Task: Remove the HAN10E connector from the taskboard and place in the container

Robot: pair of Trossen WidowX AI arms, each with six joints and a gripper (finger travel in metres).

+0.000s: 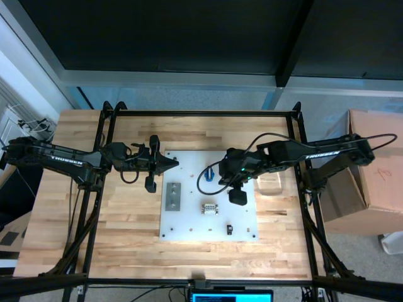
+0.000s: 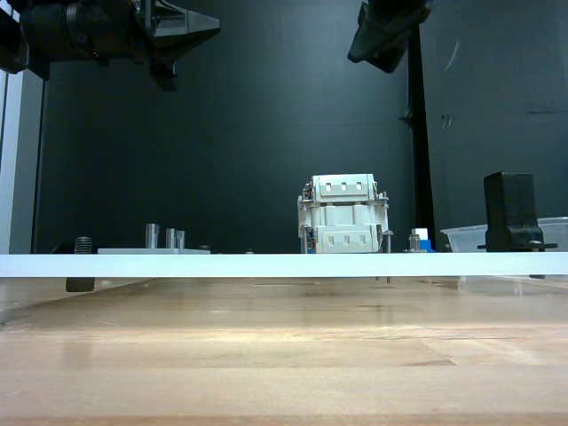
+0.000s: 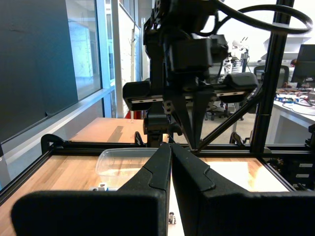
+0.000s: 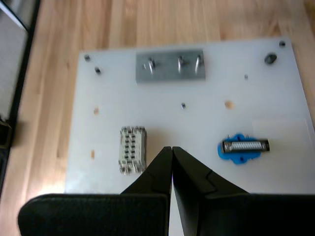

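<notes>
The left gripper's fingers (image 3: pixel 156 169) are pressed together with nothing between them. The left gripper (image 3: pixel 171 147) hangs high above the taskboard's (image 1: pixel 189 226) far left edge, pointing across at the right arm. The right gripper's fingers (image 4: pixel 156 172) also meet tip to tip and hold nothing. The right gripper (image 4: pixel 172 148) points down over the board, above the bare patch between the HAN10E connector (image 4: pixel 133 149) and a blue connector (image 4: pixel 239 147).

The HAN10E connector stands upright in its seat on the board, free of both grippers, which the low view shows well above it. The clear container (image 1: pixel 271 182) sits just past the board's right edge, beneath the right arm. A grey block with pegs (image 4: pixel 170 66) lies across the board from the right gripper.

Each arm's long link carries white lettering reading TROSSEN (image 1: pixel 318 151).
</notes>
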